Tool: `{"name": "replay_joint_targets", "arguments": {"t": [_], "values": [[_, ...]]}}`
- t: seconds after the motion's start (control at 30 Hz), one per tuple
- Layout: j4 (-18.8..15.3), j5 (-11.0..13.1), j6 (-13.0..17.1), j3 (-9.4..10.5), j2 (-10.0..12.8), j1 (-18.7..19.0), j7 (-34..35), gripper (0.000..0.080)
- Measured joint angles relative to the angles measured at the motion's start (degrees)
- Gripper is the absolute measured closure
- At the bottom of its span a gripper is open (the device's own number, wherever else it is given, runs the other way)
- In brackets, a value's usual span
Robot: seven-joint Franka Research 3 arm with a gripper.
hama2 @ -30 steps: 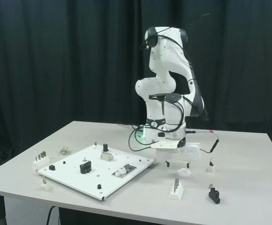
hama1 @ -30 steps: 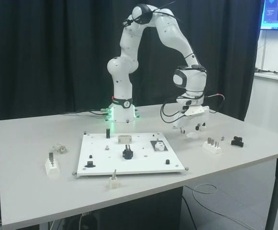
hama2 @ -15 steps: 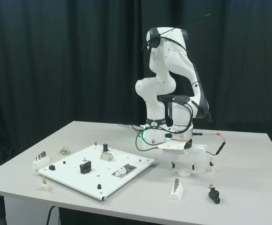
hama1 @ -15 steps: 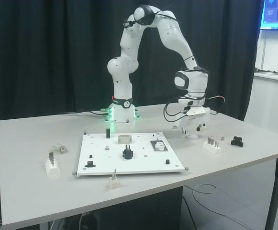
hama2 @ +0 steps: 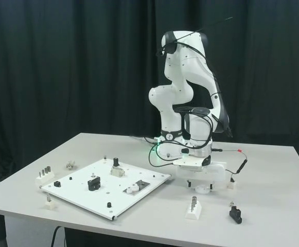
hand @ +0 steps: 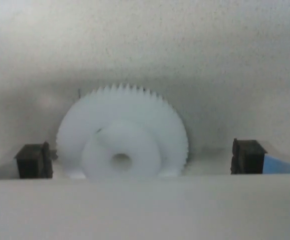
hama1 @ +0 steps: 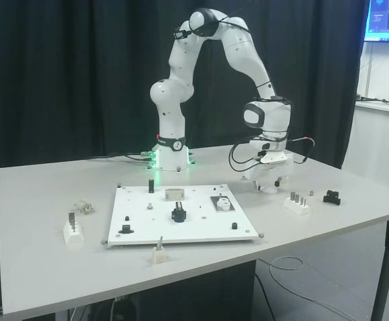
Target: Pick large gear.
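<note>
The large gear (hand: 122,135) is white, toothed, with a raised hub and a centre hole. It lies flat on the grey table (hama1: 40,200), to the right of the white board. My gripper (hand: 140,159) is down at the table and open, with a black fingertip pad (hand: 32,160) on one side of the gear and another on the other. Neither pad touches the teeth. In the first room view the gripper (hama1: 269,182) hangs low over the gear (hama1: 269,189). The second room view shows the gear (hama2: 203,188) just under the hand (hama2: 203,181).
A white board (hama1: 181,224) with small black and grey parts lies mid-table. A white block with pegs (hama1: 296,204) and a black part (hama1: 332,196) sit right of the gear. Another peg block (hama1: 73,231) and a small white stand (hama1: 159,253) are at the left and front.
The arm has lowered the hand onto the spot of the gear and turned the wrist. The fingers now straddle the gear near the table.
</note>
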Motion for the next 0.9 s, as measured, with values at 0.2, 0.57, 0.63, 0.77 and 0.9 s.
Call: {"name": "replay_joint_targets", "arguments": {"t": [0.2,0.57,0.63,0.77,0.9], "values": [[0.0,0.0,0.02,0.0,0.2,-0.22,0.0,0.0003],[0.01,0.0,0.02,0.5,0.28,-0.22,-0.01,0.0003],[0.01,0.0,0.02,0.65,0.28,-0.22,-0.02,0.0003],[0.02,0.0,0.02,0.86,0.3,-0.22,-0.07,0.0003],[0.03,-0.05,0.2,0.94,0.44,-0.22,-0.16,0.0003]]}}
